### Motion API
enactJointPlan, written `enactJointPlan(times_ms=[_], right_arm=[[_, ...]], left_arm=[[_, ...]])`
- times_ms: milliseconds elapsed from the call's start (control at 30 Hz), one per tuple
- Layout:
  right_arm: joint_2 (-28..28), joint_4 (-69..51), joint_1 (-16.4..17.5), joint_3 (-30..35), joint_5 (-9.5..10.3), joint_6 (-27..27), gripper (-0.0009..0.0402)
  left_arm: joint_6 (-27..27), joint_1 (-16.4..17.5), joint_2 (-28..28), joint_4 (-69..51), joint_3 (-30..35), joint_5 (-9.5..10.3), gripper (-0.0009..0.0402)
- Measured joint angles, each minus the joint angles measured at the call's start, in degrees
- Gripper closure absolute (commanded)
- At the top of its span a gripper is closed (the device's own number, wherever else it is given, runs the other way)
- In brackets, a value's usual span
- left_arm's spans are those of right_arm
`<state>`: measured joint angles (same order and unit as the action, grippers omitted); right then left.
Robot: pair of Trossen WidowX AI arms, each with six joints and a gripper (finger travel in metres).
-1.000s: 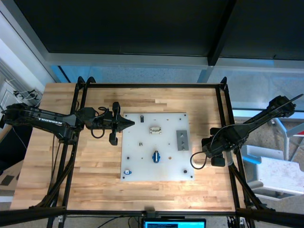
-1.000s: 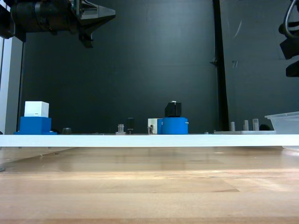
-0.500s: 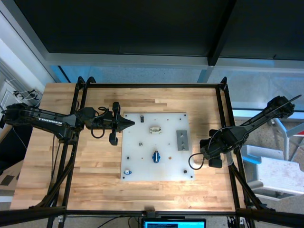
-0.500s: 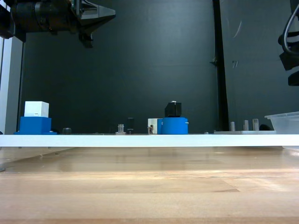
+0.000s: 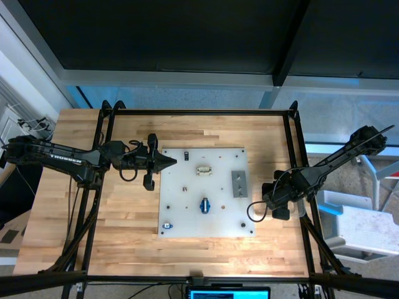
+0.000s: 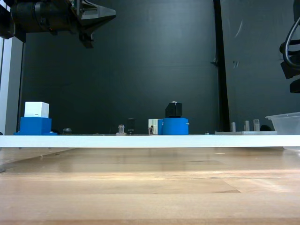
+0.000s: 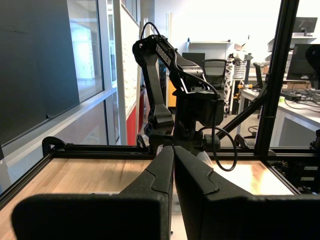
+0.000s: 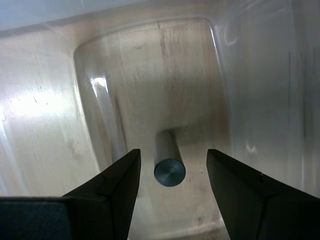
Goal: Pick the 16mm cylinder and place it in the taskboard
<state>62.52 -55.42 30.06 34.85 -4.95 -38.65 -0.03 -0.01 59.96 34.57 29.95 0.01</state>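
Trossen R jaws over cylinder (image 8: pixel 169 169), L (image 5: pixel 169 161) aloft

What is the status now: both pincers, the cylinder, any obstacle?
Left pincer shut, high at left edge of taskboard. Right pincer open over clear tray, 16mm cylinder lying between, not gripped. Nothing seen blocking.

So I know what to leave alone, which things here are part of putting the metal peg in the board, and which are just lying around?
For the job: metal peg, lying in the clear tray; white board; right gripper, open either side of the peg.
Just there: left gripper, shut, raised by the board's left edge; grey block; blue connector.
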Motion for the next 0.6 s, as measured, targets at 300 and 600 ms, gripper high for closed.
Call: enactJointPlan(times_ms=[300,600], right_arm=[[0.0,0.68,-0.02,-1.25,0.0,0.02,0.022],[0.0,3.67,-0.02,-2.86,0.02,0.11,0.0239]], left_arm=[[0.0,0.0,0.0,0.0,0.0,0.0,0.0393],[0.0,0.0,0.0,-0.02,0.0,0.0,0.0393]])
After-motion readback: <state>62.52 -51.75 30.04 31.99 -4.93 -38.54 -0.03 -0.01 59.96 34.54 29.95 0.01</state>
